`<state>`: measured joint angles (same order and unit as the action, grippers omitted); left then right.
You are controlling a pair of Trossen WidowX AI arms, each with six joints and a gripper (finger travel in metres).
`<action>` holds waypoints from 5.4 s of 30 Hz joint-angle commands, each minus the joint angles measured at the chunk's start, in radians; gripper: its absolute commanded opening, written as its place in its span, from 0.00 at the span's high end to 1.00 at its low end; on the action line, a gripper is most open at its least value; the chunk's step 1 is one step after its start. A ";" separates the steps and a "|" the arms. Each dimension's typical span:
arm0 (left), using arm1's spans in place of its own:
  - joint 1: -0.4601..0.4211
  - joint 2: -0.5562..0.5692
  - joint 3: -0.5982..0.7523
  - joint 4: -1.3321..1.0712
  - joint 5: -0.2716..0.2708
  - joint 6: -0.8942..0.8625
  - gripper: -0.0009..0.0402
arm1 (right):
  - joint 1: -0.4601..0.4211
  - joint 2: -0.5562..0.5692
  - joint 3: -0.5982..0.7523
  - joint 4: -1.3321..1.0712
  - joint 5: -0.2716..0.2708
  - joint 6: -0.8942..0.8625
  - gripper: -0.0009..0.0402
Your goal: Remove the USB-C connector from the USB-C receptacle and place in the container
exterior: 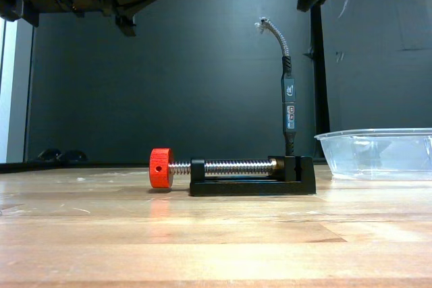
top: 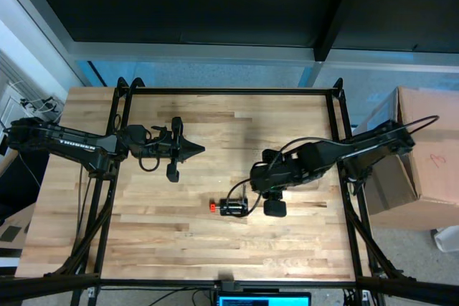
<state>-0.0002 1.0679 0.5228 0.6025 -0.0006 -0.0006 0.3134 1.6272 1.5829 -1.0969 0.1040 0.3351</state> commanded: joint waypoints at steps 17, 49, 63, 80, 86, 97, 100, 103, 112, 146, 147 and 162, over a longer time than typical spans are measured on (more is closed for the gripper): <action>0.000 0.000 0.000 0.000 0.000 0.000 0.98 | 0.074 0.214 0.206 -0.111 -0.052 0.027 0.50; 0.000 0.000 0.000 0.000 0.000 0.000 0.98 | 0.077 0.215 0.109 -0.029 -0.043 0.052 0.50; 0.000 0.000 0.000 0.000 0.000 0.000 0.98 | 0.079 0.215 -0.075 0.186 -0.043 0.061 0.52; 0.000 0.000 0.000 0.000 0.000 0.000 0.98 | 0.077 0.215 -0.162 0.281 0.010 0.058 0.97; 0.000 0.000 0.000 0.000 0.000 0.000 0.98 | 0.075 0.215 -0.162 0.280 0.009 0.058 0.98; 0.000 0.000 0.000 0.000 0.000 0.000 0.98 | 0.073 0.212 -0.097 0.198 0.005 0.055 0.98; 0.000 0.000 0.000 0.000 0.000 0.000 0.98 | 0.072 0.207 -0.044 0.130 0.005 0.049 0.98; 0.000 0.000 0.000 0.000 0.000 0.000 0.98 | 0.072 0.199 0.010 0.060 0.005 0.049 0.98; 0.000 0.000 0.000 0.000 0.000 0.000 0.98 | 0.073 0.198 0.136 -0.084 0.004 0.050 0.98; 0.000 0.000 0.000 0.000 0.000 0.000 0.98 | 0.061 0.377 0.206 -0.071 -0.001 0.014 0.58; 0.000 0.000 0.000 0.000 0.000 0.000 0.98 | 0.061 0.382 0.204 -0.065 0.001 0.014 0.59; 0.000 0.000 0.000 0.000 0.000 0.000 0.98 | 0.060 0.409 0.148 0.007 0.000 -0.004 0.81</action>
<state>-0.0002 1.0683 0.5224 0.6018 -0.0006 -0.0002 0.3725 2.0388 1.7321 -1.0901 0.1043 0.3309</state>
